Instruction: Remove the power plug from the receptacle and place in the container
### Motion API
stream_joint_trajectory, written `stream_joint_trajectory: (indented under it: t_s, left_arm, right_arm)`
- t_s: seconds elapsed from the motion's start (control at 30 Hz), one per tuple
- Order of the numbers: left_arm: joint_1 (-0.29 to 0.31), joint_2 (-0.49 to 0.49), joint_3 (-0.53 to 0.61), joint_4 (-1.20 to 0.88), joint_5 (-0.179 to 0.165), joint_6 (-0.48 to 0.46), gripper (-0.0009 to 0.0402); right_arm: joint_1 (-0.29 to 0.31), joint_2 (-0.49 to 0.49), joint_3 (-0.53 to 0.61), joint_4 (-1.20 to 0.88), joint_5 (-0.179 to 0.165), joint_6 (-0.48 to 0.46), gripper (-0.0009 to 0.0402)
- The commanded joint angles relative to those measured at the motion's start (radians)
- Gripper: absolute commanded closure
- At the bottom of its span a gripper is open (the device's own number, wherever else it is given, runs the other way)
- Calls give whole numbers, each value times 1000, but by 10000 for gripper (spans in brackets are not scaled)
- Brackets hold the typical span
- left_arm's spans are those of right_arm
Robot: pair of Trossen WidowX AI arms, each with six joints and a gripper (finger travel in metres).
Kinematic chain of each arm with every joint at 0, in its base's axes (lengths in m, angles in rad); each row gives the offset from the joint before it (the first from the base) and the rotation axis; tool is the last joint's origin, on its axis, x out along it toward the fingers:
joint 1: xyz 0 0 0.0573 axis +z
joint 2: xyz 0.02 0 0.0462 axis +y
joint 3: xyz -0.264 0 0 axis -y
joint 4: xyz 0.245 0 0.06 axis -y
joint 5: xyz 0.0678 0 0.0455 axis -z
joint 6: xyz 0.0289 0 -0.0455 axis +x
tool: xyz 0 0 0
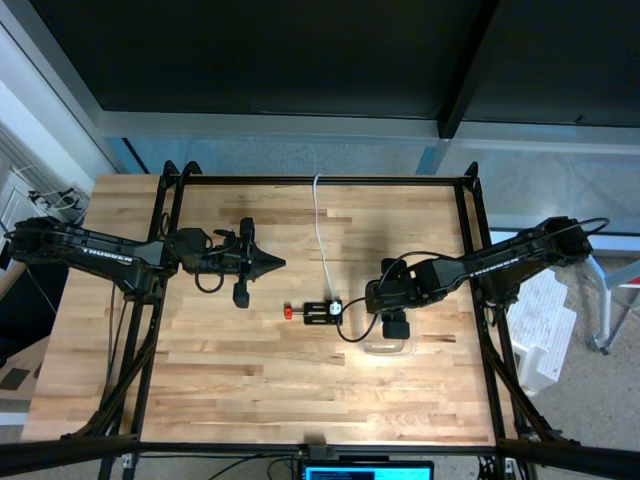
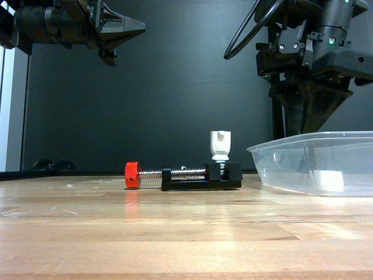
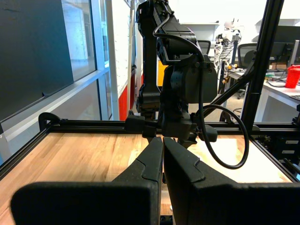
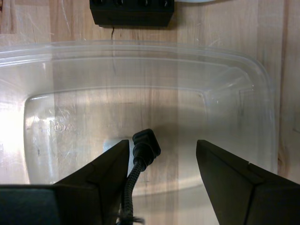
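While the left claw (image 1: pixel 268 263) hangs pressed together at left, one wrist view alone shows the right claw (image 4: pixel 161 146) spread over tray (image 4: pixel 140 49) and plug (image 4: pixel 146 144).

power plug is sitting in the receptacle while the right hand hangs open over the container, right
No: the power plug is out of the receptacle. The right wrist view shows it between the fingers of the open right hand, over the container. The left hand is shut, raised over the table's left side.
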Motion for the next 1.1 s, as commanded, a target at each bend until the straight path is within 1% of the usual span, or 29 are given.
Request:
stream_joint_trajectory:
  t_s: [0.03, 0.2, 0.4, 0.53, 0.63, 0.93, 1.1]
  left_arm:
    - [0, 0, 0, 0, 0, 0, 393]
    - [0, 0, 0, 0, 0, 0, 393]
    - [0, 0, 0, 0, 0, 0, 393]
    - [0, 0, 0, 0, 0, 0, 393]
    - [0, 0, 0, 0, 0, 0, 393]
    - [0, 0, 0, 0, 0, 0, 393]
    - [0, 0, 0, 0, 0, 0, 393]
  right_arm:
    - [3, 0, 38, -39, -1, 1, 178]
    - [4, 0, 93, -93, 0, 5, 177]
    - [4, 0, 109, -121, -1, 7, 183]
    - [4, 0, 117, -124, -12, 28, 186]
    - [5, 0, 141, -131, -30, 45, 185]
    - [5, 0, 187, -146, -35, 49, 185]
    - [4, -8, 182, -120, -34, 46, 186]
